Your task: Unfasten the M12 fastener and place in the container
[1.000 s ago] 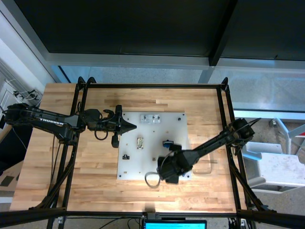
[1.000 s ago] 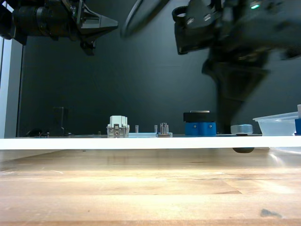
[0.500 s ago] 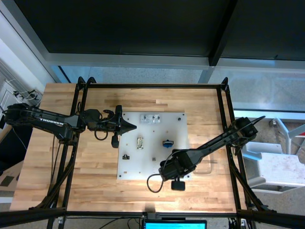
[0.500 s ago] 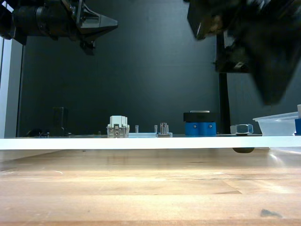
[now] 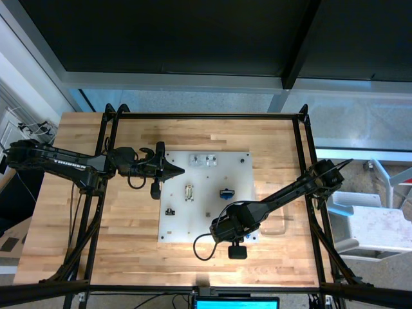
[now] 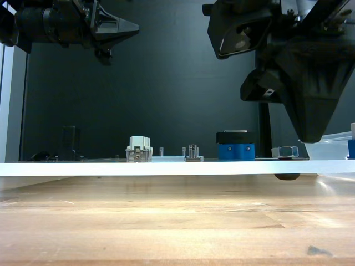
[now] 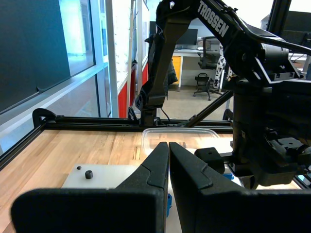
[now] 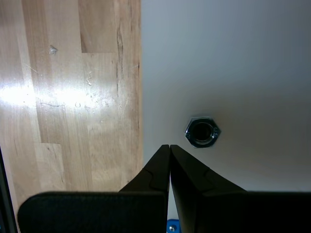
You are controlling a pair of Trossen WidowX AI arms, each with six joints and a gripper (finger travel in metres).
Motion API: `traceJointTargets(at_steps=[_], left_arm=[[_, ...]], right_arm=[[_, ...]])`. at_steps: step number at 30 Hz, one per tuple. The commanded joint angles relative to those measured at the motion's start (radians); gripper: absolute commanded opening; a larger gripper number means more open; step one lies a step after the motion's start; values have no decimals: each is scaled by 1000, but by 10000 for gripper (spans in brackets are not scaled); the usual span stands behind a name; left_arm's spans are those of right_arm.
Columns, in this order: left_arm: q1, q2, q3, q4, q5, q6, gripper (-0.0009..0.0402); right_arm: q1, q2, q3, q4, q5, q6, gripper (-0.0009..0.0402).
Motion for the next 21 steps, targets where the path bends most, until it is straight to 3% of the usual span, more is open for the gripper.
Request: traceJointTargets(at_steps=[1,20,21], left_arm=[[0,0,0,0,0,0,0],[0,0,0,0,0,0,0],[0,0,0,0,0,0,0]], right_arm=[[-1,1,-10,5,31,1,0],[-8,1,-24,5,53,4,0],[-8,1,-24,3,67,4,0]])
